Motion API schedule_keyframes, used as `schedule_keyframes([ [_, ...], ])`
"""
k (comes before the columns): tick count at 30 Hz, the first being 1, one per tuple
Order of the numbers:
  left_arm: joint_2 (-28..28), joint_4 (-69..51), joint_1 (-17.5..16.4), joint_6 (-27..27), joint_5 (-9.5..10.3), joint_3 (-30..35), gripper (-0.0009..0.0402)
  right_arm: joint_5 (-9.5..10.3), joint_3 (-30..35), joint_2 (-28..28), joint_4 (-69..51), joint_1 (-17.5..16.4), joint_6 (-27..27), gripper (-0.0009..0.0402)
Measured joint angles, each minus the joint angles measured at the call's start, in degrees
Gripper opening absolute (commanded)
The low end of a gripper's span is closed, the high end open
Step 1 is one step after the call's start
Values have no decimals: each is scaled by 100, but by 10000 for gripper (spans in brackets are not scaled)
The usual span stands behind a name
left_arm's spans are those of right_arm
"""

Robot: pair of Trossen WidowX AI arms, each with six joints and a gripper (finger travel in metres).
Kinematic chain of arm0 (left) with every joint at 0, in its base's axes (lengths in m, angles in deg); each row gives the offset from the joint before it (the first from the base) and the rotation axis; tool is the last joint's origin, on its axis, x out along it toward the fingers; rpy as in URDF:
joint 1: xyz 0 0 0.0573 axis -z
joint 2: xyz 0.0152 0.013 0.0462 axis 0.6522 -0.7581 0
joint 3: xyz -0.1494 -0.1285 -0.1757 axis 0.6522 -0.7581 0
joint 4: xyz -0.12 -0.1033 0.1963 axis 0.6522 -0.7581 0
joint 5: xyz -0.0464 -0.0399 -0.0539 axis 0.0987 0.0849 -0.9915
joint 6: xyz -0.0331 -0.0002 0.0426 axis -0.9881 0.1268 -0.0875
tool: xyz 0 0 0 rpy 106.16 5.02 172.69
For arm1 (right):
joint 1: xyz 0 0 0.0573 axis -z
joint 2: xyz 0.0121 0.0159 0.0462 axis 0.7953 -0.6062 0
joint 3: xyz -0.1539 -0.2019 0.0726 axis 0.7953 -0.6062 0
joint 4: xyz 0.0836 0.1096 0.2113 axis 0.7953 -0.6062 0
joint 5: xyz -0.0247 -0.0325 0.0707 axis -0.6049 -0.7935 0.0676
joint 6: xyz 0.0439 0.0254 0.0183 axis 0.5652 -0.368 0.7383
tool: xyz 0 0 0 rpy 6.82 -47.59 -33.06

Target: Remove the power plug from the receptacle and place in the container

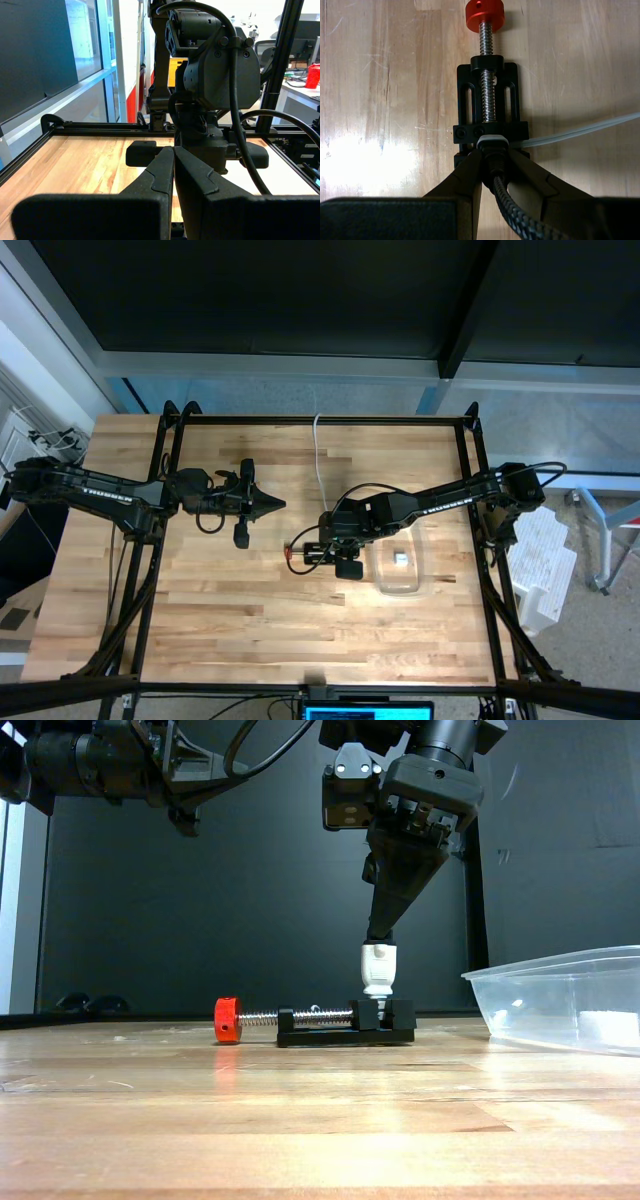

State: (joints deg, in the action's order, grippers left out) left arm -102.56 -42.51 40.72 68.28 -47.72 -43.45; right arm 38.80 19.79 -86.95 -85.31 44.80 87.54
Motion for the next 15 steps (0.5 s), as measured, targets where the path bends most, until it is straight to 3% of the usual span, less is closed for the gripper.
schedule_keyframes([
  [15, 0, 0, 0, 0, 0, 0, 0, 0, -2, 96, -48, 0, 2, 0],
])
